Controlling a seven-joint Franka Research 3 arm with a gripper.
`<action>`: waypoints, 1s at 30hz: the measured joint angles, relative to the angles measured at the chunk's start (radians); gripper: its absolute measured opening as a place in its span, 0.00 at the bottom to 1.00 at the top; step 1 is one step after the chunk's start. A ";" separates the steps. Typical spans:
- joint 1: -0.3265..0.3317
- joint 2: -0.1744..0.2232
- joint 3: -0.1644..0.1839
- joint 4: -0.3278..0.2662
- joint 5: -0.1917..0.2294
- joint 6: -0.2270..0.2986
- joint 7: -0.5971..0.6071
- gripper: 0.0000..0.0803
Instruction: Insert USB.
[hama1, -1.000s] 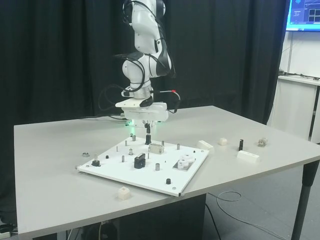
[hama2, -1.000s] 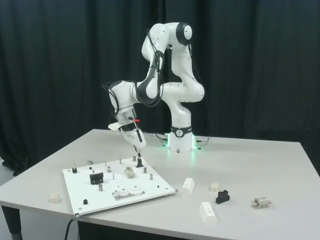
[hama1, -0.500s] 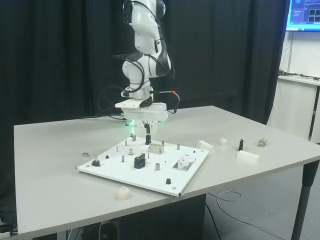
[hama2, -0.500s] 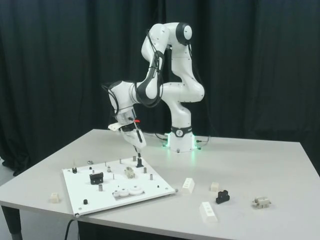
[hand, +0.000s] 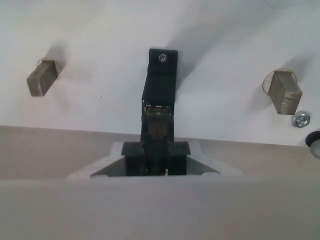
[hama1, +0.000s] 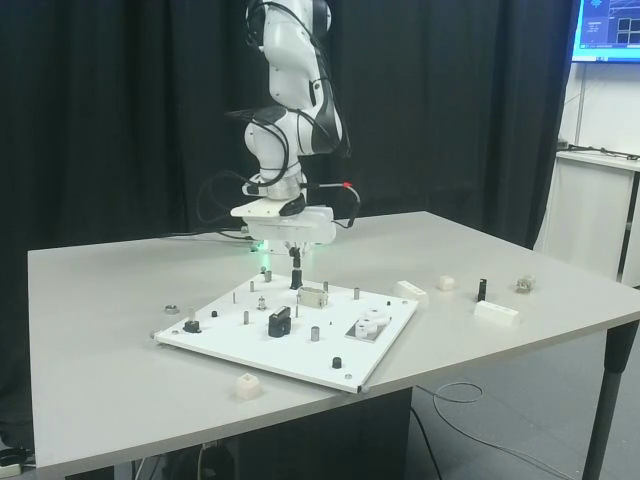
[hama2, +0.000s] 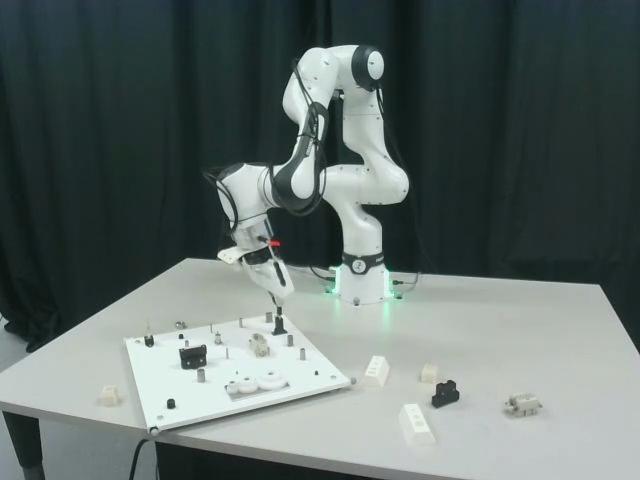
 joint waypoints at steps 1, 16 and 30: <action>0.000 0.000 0.000 0.000 0.002 0.000 -0.001 0.11; -0.001 0.004 -0.001 0.000 0.011 0.017 -0.029 0.11; -0.001 0.006 -0.002 0.000 0.017 0.023 -0.030 0.11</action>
